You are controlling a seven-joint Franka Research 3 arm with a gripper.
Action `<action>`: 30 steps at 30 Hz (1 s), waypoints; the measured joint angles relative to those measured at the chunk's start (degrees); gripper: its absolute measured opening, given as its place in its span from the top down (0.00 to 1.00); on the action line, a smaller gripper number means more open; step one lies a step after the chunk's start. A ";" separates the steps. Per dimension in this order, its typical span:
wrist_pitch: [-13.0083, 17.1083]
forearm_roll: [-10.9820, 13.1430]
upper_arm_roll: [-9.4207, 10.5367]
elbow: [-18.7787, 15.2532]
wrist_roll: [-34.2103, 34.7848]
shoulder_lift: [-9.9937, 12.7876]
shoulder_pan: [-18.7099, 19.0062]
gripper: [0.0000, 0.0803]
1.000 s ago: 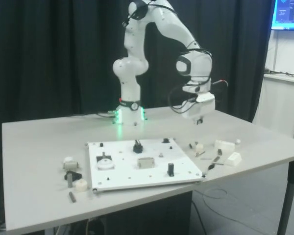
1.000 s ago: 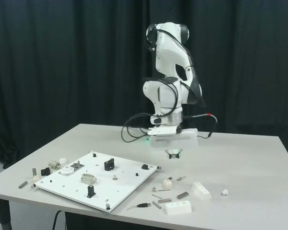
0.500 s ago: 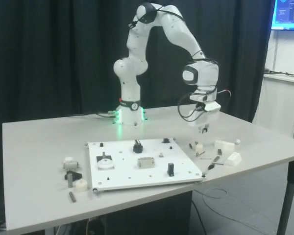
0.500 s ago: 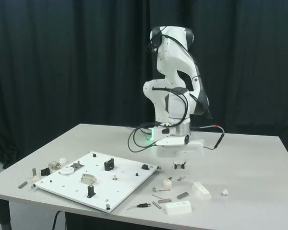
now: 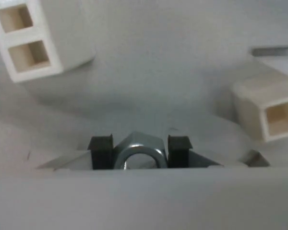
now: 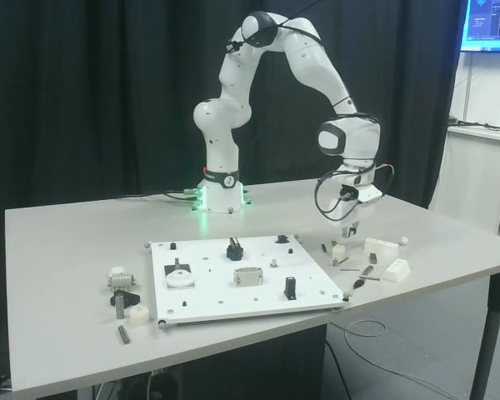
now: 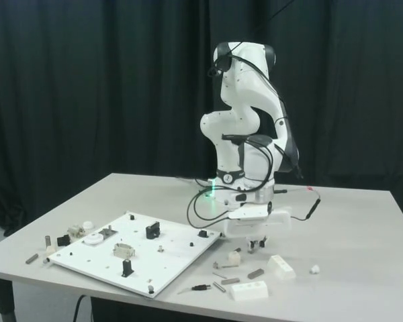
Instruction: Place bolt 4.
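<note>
Over the last second the gripper (image 6: 347, 227) has travelled outward and descended low over the loose parts at the three o'clock side of the white board (image 6: 237, 282). In the wrist view its fingers (image 5: 101, 152) are clamped on a hex-headed bolt (image 5: 139, 152). Judgement: bolt 4 is grasped; transfer to the board remains.

The grey metal bolt (image 5: 138, 152), hexagonal head showing, sits clamped between the claw's (image 5: 139, 152) two black fingertips.

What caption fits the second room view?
White robot arm lowers its claw among small parts beside the white board.
</note>
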 joint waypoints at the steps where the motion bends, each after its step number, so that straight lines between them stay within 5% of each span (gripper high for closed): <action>1: 0.00 0.00 0.19 0.12 0.00 0.29 -0.01 0.70; 16: 0.02 0.02 1.77 1.71 -0.04 3.12 -0.28 0.70; 17: 0.02 0.02 1.77 1.80 -0.08 3.23 -0.28 0.46; 22: 0.02 0.02 1.78 2.13 -0.61 3.49 -0.29 0.46; 23: 0.01 0.02 1.78 2.19 -0.71 3.49 -0.30 0.11; 28: -0.40 0.02 1.78 2.73 -0.76 3.47 -0.35 0.11; 30: -0.84 0.02 1.78 3.11 -0.76 3.44 -0.38 0.03</action>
